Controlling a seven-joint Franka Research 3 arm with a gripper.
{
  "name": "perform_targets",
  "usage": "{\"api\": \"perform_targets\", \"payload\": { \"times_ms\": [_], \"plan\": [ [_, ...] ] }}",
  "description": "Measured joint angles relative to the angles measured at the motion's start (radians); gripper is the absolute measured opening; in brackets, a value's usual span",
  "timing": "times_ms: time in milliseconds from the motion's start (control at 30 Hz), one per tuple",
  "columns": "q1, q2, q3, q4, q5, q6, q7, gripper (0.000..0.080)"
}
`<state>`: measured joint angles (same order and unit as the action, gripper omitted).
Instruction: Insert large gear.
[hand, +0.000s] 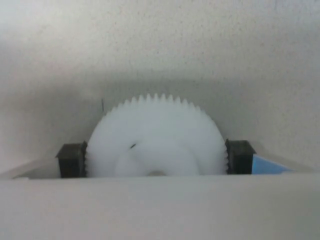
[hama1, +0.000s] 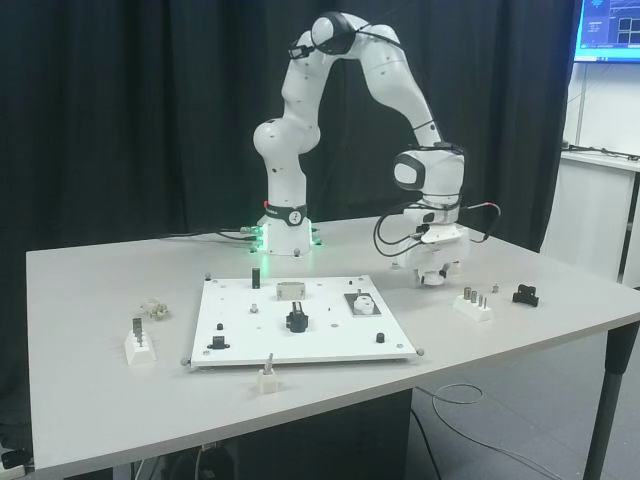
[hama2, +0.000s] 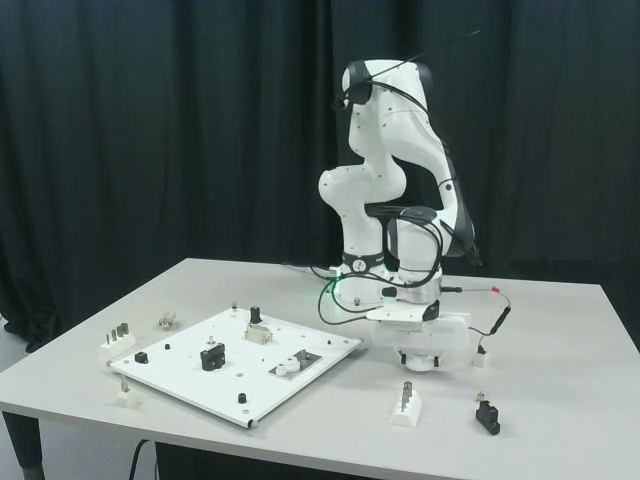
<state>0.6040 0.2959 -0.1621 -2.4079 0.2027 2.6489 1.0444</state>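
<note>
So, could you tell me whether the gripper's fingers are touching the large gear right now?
Touching. In the wrist view, the two black fingers press against opposite toothed edges of the white large gear, with no gap on either side.

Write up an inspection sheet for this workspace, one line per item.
Surface: grey table, carrying a white square assembly board.
Job's things: large white toothed gear, held between the black fingertips; the board carries small black and grey fittings.
Clutter: white block with upright grey pegs and a small black bracket beside the board; another white peg block on the board's far side.
Grippers: gripper shut on the gear, low over the table beside the board.
Cables: black cable looping at the wrist; another hangs below the table edge.
Surroundings: black curtain behind the table.
</note>
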Motion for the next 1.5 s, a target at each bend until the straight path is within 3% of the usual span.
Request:
{"api": "perform_targets", "payload": {
  "times_ms": [300, 1367, 1500],
  "plan": [
    [-0.007, -0.02, 0.0, 0.0, 0.0, -0.018, 0.0, 0.0593],
    [-0.04, -0.023, -0.006, 0.014, -0.001, -0.011, -0.063, 0.0593],
    [-0.056, -0.03, -0.016, 0.016, -0.015, -0.011, -0.077, 0.0593]
  ]
}}
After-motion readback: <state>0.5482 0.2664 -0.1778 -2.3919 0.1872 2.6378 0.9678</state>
